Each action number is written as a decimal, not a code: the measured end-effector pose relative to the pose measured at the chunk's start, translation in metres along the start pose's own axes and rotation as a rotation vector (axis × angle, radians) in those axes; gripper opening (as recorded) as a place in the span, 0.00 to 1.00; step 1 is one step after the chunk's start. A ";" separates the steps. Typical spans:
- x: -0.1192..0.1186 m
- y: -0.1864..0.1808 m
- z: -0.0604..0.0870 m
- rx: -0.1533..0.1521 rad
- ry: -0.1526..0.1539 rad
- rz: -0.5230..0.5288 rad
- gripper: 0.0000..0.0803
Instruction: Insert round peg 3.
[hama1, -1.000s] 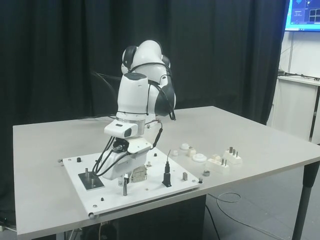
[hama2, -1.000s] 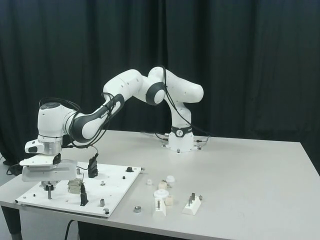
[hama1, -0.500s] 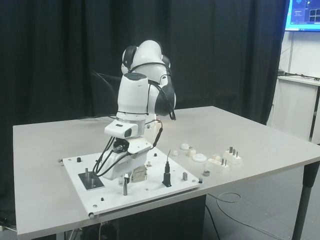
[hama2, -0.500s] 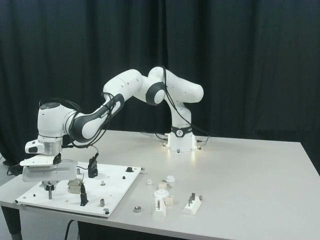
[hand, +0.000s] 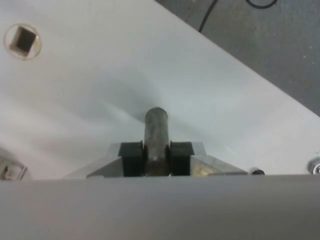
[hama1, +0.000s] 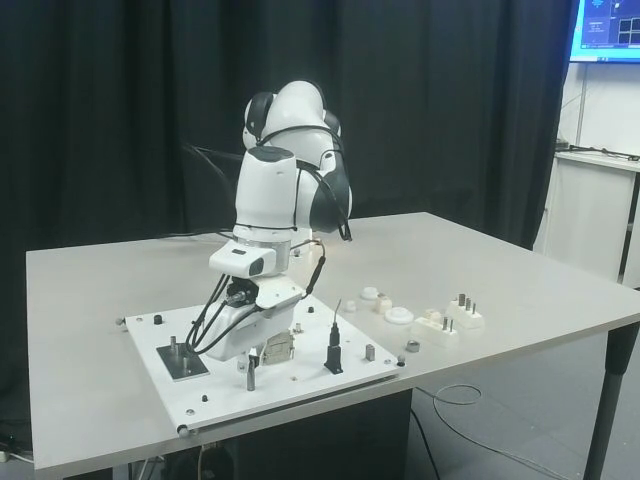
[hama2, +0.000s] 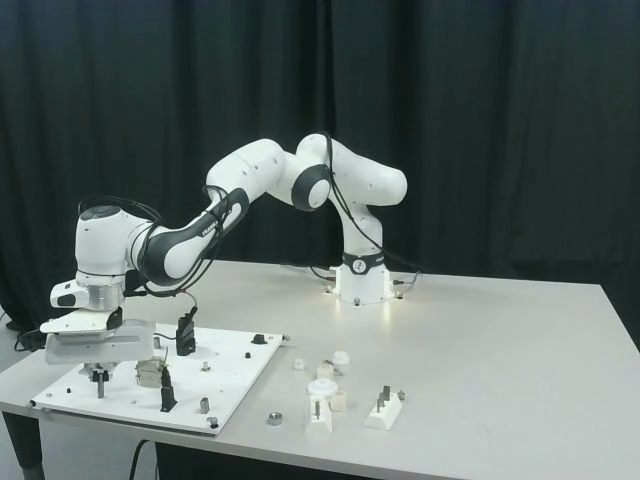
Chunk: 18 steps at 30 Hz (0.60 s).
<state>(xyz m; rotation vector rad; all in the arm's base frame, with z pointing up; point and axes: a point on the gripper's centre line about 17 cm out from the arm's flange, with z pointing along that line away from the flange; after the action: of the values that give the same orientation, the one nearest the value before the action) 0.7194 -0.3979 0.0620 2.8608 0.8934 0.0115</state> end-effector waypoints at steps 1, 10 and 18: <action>0.000 0.000 0.000 0.000 0.000 0.000 0.14; 0.000 0.000 0.001 -0.001 -0.001 -0.001 0.14; 0.000 0.000 0.001 -0.002 -0.001 -0.014 0.14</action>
<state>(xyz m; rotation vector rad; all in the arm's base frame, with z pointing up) 0.7201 -0.3981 0.0610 2.8525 0.9134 0.0099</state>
